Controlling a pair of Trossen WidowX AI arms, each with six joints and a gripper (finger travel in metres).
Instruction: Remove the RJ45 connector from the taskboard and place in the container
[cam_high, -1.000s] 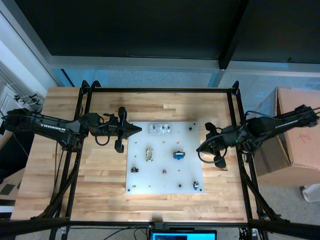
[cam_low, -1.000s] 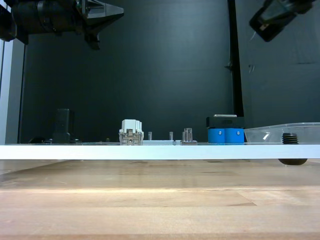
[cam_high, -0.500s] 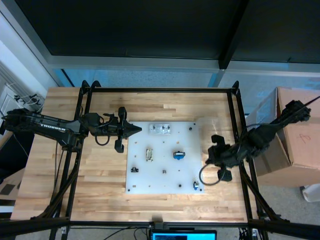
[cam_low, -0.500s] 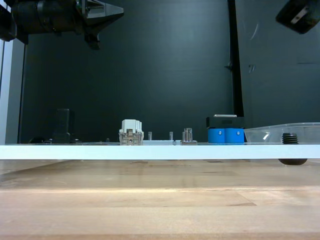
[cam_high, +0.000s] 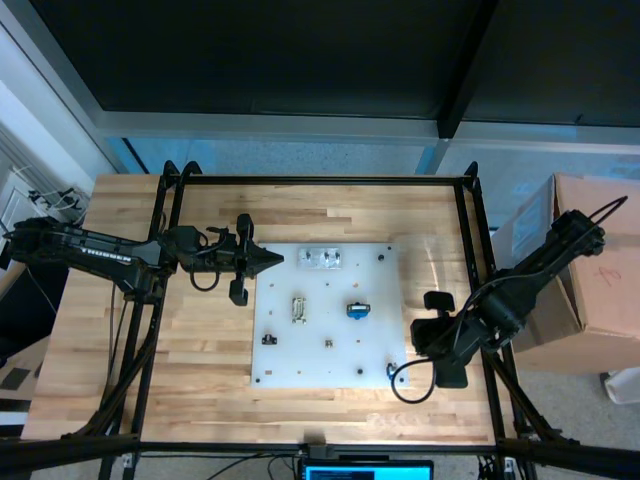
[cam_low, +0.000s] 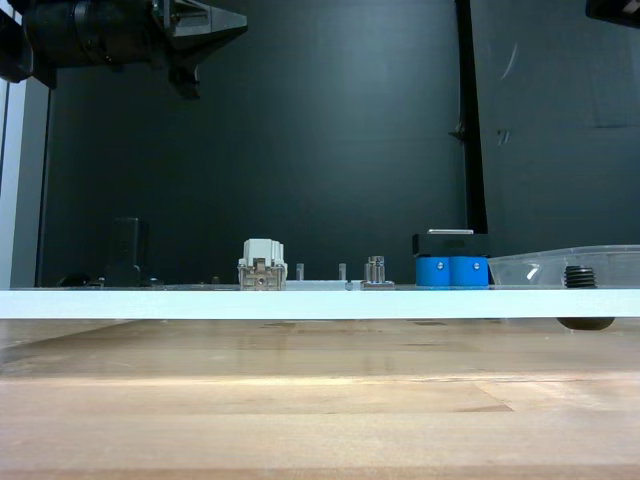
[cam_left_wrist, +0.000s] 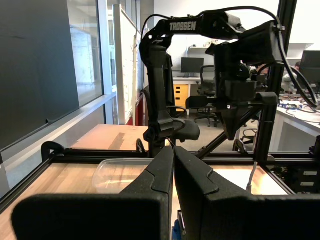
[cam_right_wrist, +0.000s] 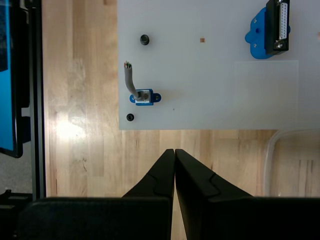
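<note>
The RJ45 connector (cam_right_wrist: 144, 96) sits in its blue seat near the white taskboard's (cam_high: 300, 350) near right corner, a short grey cable stub rising from it; it also shows as the RJ45 connector (cam_high: 393, 373) in the high view. My right gripper (cam_right_wrist: 174, 152) is shut and empty, hanging high over the bare wood just right of that corner, where the high view also shows the right gripper (cam_high: 430, 340). My left gripper (cam_high: 275, 259) is shut and empty, held high over the board's far left edge. The clear container (cam_right_wrist: 287, 160) lies on the table right of the board.
On the board are a blue D-sub connector (cam_high: 357, 310), a white-grey connector (cam_high: 297, 309) and small black parts. A black frame (cam_high: 470, 230) surrounds the table. A cardboard box (cam_high: 590, 280) stands beyond the right edge. The container (cam_low: 570, 262) shows low at the right.
The right arm has swung toward the table's near edge, from beside the board's far right to beside its near right corner, and has risen almost out of the low view. The left arm is unchanged.
</note>
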